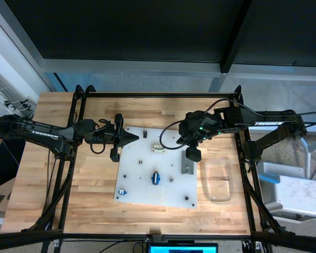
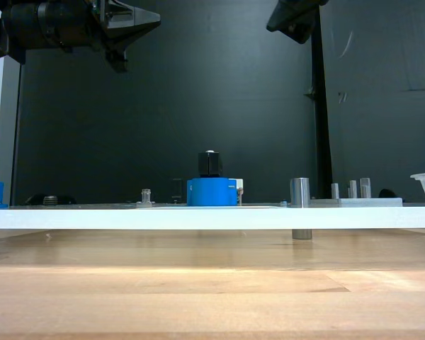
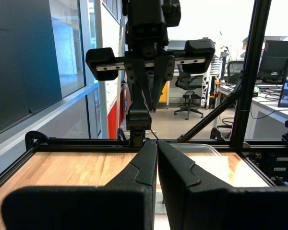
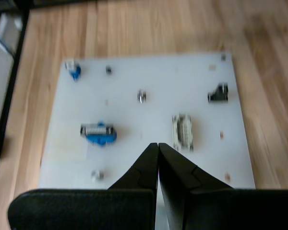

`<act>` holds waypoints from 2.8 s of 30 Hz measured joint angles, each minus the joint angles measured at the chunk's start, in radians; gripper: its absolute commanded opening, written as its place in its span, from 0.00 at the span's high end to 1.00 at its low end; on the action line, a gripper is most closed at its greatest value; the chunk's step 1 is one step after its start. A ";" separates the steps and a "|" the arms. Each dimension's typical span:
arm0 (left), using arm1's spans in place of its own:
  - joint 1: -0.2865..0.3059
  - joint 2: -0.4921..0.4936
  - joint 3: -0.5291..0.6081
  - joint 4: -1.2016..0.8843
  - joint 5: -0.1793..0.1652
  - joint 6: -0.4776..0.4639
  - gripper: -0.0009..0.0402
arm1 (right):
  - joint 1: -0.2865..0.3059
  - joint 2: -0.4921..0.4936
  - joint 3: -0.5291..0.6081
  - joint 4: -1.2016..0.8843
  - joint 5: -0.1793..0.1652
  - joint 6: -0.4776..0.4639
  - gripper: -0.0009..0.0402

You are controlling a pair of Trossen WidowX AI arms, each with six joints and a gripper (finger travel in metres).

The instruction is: Pick the 16mm cylinder and place it in the container

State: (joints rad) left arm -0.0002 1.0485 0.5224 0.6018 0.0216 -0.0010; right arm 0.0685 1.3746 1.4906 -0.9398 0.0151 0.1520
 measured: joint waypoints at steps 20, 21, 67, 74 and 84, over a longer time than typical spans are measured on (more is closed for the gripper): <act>0.000 0.000 0.000 0.000 0.000 0.000 0.98 | 0.056 0.245 0.256 -0.381 -0.019 0.036 0.98; 0.000 0.000 0.000 0.000 0.000 0.000 0.98 | 0.060 0.253 0.258 -0.385 -0.019 0.040 0.98; 0.000 0.000 0.000 0.000 0.000 0.000 0.98 | 0.245 0.509 0.262 -0.293 0.022 0.124 0.64; 0.000 0.000 0.000 0.000 0.000 0.000 0.98 | 0.249 0.544 0.262 -0.266 0.028 0.124 0.53; 0.000 0.000 0.000 0.000 0.000 0.000 0.98 | 0.260 0.590 0.261 -0.252 0.054 0.123 0.50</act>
State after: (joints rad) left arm -0.0002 1.0485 0.5224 0.6022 0.0216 -0.0006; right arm 0.3283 1.9644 1.7512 -1.1915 0.0692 0.2749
